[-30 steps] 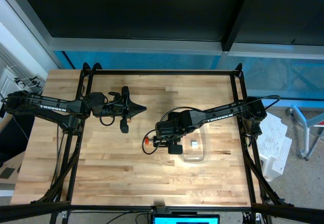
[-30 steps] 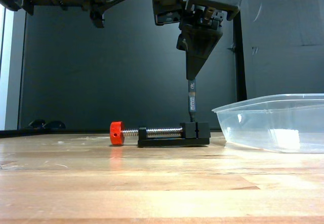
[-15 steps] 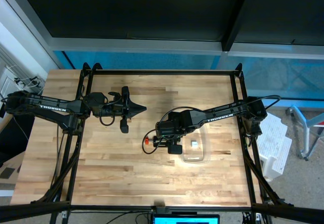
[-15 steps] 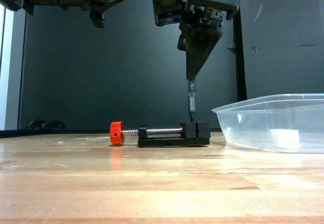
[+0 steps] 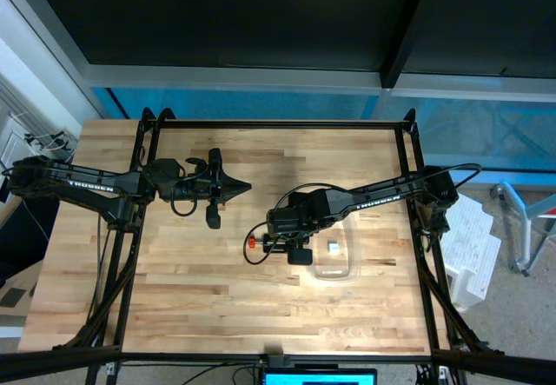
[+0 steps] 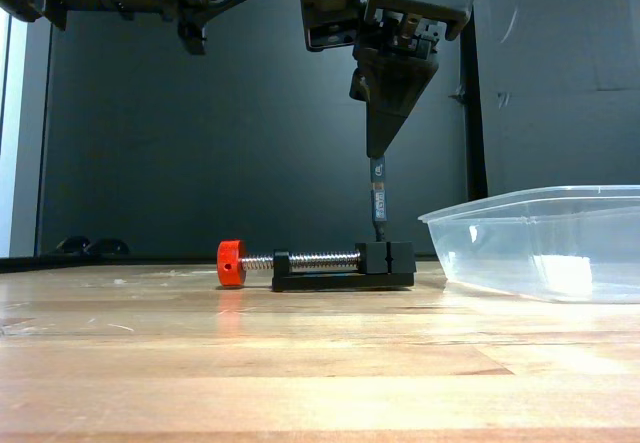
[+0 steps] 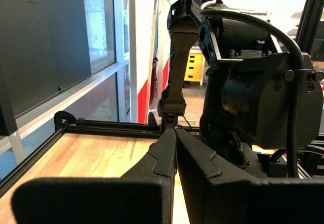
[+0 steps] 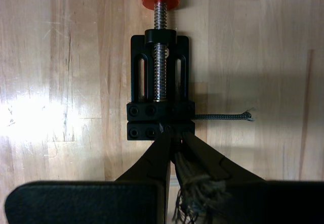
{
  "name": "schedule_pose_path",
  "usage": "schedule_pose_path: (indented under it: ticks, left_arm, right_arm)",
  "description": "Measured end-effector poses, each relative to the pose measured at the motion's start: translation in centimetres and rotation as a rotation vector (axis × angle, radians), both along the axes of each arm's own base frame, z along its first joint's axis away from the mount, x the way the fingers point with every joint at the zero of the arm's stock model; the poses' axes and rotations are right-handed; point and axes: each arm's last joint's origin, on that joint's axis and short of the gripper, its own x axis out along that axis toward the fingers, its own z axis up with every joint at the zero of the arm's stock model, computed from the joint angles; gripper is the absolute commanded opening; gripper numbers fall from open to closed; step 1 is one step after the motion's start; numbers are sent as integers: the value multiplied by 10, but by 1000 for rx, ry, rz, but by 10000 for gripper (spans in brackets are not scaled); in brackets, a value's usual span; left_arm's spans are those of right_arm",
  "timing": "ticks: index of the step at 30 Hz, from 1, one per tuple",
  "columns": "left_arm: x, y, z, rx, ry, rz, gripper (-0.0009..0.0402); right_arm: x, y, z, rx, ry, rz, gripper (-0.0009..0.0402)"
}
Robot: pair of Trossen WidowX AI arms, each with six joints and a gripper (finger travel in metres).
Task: Pick the usb-c connector and install on the hub
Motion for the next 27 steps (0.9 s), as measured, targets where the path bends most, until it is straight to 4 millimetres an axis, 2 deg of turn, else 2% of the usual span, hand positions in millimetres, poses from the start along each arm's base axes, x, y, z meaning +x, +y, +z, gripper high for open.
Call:
schedule_pose_path:
  ticks: [27]
  left_arm:
    - [0,0,0,0,0,0,0]
  right_arm:
    - [0,2,0,7,-1,10,2]
